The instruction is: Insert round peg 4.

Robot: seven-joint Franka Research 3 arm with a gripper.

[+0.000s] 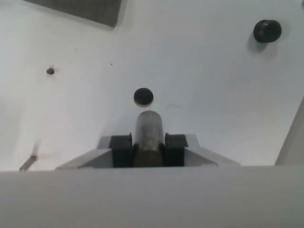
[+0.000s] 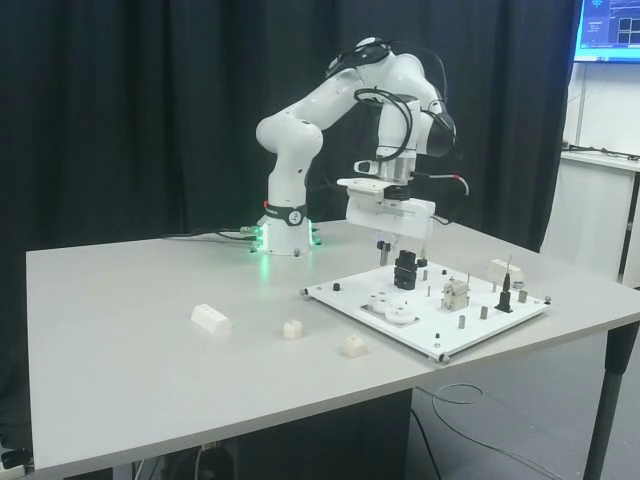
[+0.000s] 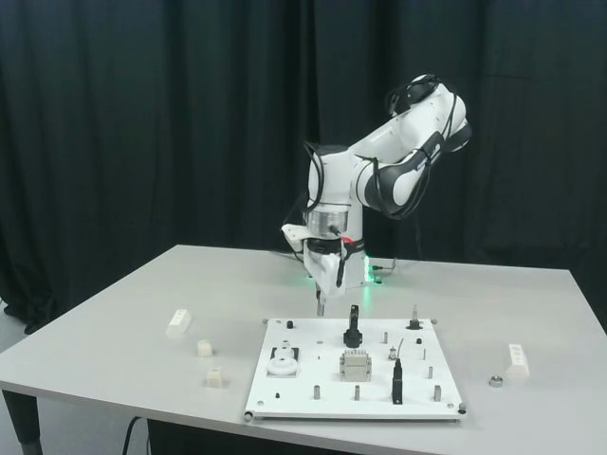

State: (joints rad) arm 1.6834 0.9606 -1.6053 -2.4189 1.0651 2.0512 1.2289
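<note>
Gripper (image 1: 149,151): clamped on round peg (image 1: 149,128), held upright.
Target hole (image 1: 143,97): empty, just beyond peg tip.
Done: pickup.
Left: align, lower, insert into white board (image 3: 313,384).

Grey table (image 3: 114,322) carries the white assembly board (image 3: 313,379), three small white blocks (image 3: 178,322) at one side, another white block (image 3: 517,360) opposite.

The arm (image 2: 330,95) is white with rounded joints, black cables along it, and green lights at its base (image 2: 284,235).
</note>
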